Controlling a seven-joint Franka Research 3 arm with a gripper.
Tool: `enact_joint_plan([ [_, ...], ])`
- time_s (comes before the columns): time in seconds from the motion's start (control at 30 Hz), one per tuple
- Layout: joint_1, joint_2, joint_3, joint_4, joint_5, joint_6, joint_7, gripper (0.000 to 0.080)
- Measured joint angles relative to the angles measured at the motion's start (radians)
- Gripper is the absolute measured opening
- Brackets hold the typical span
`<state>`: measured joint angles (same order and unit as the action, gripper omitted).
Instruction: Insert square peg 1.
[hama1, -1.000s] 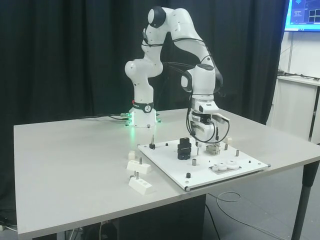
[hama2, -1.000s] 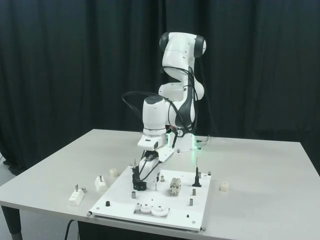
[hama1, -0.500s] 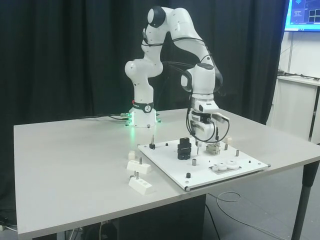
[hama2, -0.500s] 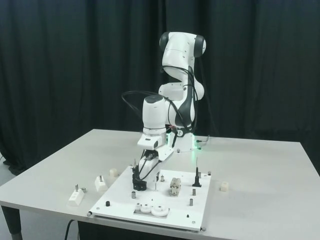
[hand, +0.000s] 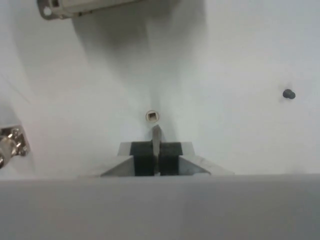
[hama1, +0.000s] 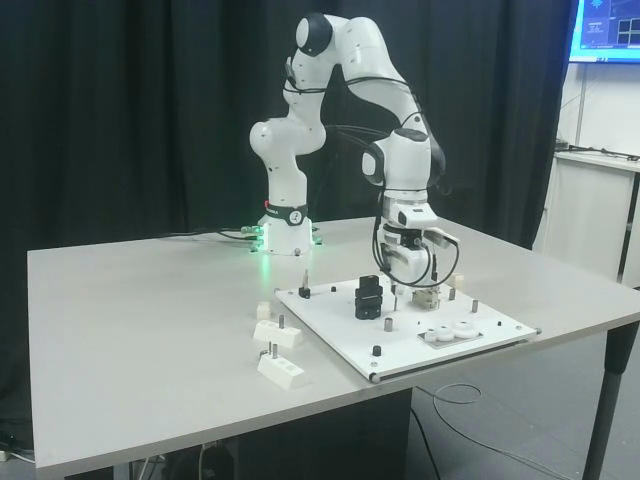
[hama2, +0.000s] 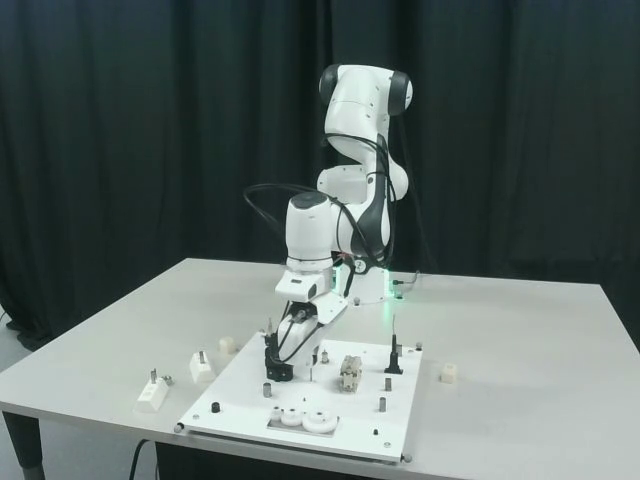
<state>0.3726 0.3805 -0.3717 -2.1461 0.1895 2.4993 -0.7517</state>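
Peg first: square peg 1 (hand: 156, 137) is a thin grey metal bar standing upright, its long axis vertical and its lower end pointing down at the white board (hama1: 330, 320). The hand (hand: 156, 159) is closed narrowly on its upper part, the two black pads (hand: 142, 157) pressed against either side of it. In the wrist view the tip sits just beside a small round socket (hand: 152, 116) with a square opening set into the board; whether the tip touches the board cannot be told.

From the room cameras the hand (hama2: 312, 358) hangs over the middle of the board, fingers pointing straight down, with the peg (hama2: 311, 372) showing as a slim vertical sliver below it. Close beside it stands a black blocky fixture (hama2: 274, 362), and on the other side a small metal part (hama2: 349, 373) with pale faces. Three white gear-like discs (hama2: 305, 419) lie in a shallow grey recess near the board's front edge. Short dark posts (hama2: 382, 404) stand scattered on the smooth, flat board, and a taller black pin (hama2: 394, 352) rises from a black base.

Off the board, on the matt grey table (hama1: 130, 330), sit two white rectangular holders (hama1: 280, 370), each carrying a short upright metal pin, and a small white cube (hama2: 449, 374) on the board's other side.
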Motion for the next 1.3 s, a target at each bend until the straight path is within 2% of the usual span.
enact_joint_plan([
  [1.13, 0.002, -0.001, 0.003, 0.000, 0.000, -0.003, 0.014, 0.0021],
  [1.3, 0.003, -0.006, 0.003, 0.000, 0.000, -0.015, 0.014, 0.0021],
])
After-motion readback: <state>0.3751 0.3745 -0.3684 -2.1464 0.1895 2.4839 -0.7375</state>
